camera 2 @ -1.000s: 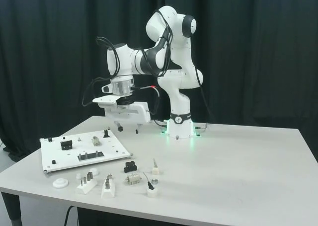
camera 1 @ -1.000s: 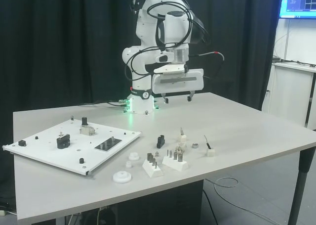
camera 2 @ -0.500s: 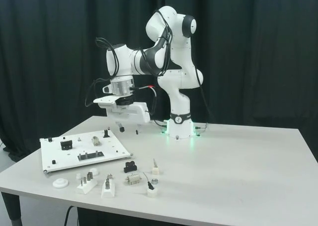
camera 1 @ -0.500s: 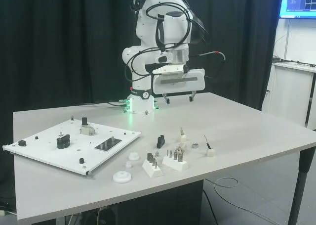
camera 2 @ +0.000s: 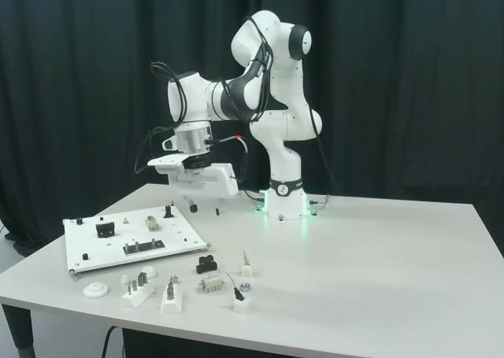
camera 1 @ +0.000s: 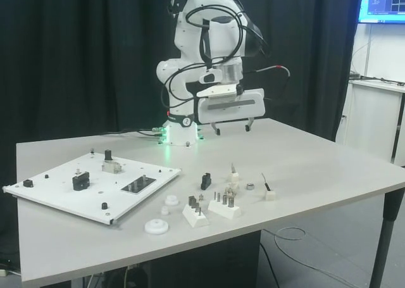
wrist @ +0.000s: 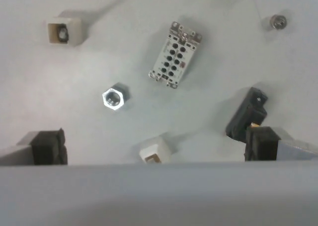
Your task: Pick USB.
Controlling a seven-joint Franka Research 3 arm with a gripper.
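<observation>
Wrist view: claw (wrist: 154, 147) wide apart, empty.

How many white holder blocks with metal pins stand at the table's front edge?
2: one white wedge-shaped block with metal pins nearer the white disc, the other beside it toward the metal nut. Smaller blocks excluded.

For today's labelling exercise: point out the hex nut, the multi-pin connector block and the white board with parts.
hex nut (wrist: 114, 98), wrist view, on its top face by the bore.
multi-pin connector block (wrist: 175, 55), wrist view, middle of its pin face.
white board (camera 1: 60, 190), first room view, bare part near its front edge.
</observation>
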